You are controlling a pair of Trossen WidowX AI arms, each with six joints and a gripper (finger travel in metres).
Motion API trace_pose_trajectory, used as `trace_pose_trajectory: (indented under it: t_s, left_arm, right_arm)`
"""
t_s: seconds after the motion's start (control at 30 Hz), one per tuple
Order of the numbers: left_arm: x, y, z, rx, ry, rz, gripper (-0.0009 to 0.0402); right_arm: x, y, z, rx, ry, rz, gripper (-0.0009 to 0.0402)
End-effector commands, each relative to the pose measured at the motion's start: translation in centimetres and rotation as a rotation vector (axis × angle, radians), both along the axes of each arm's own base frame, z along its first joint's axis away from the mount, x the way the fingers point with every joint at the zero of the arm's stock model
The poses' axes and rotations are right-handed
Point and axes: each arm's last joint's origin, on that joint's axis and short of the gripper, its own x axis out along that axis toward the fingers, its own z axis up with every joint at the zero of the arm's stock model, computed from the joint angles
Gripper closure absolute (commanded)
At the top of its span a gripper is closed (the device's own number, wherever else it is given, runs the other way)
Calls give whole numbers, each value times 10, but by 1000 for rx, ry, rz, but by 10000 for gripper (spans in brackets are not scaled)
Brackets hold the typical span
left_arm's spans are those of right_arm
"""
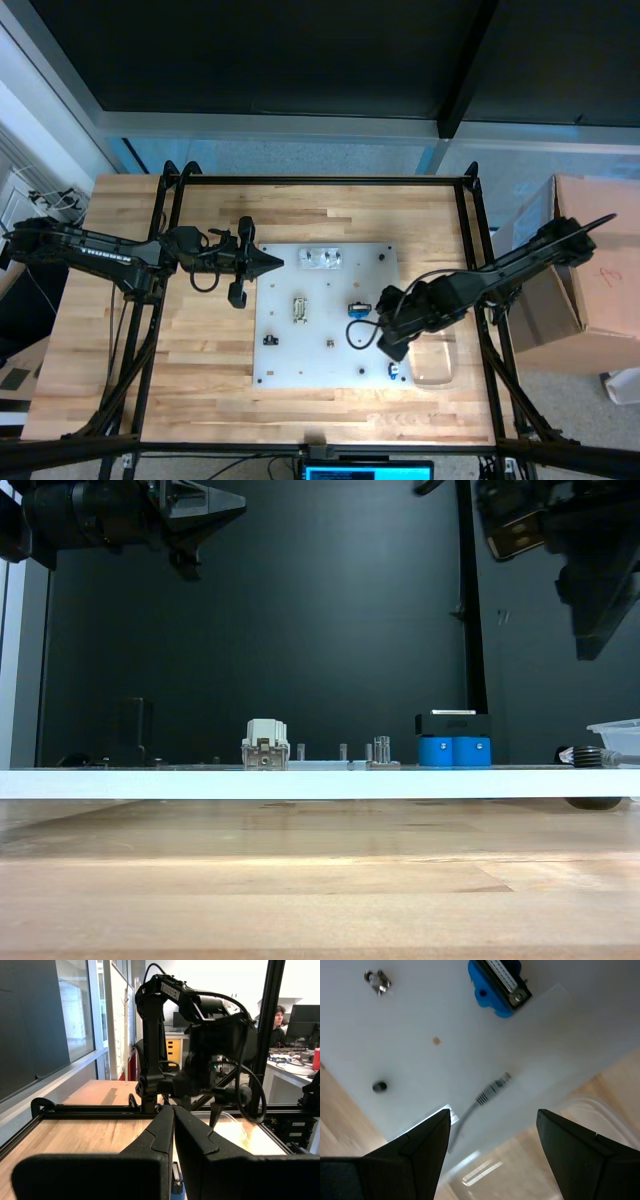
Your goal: Remove the RJ45 connector from the taskboard and place in the container
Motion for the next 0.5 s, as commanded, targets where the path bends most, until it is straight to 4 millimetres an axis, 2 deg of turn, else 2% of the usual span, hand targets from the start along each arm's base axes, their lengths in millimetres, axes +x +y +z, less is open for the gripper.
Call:
trace_pose_trajectory:
  t_s: [0.03, 0.23, 0.5]
  left_arm:
    - [0, 0, 0, 0, 0, 0, 393]
    - [0, 0, 0, 0, 0, 0, 393]
    - [0, 0, 0, 0, 0, 0, 393]
  right_arm:
    - [13, 0, -8, 34, 43, -61, 153]
    - [25, -1, -28, 80, 133, -175, 153]
    - [34, 1, -44, 91, 163, -221, 153]
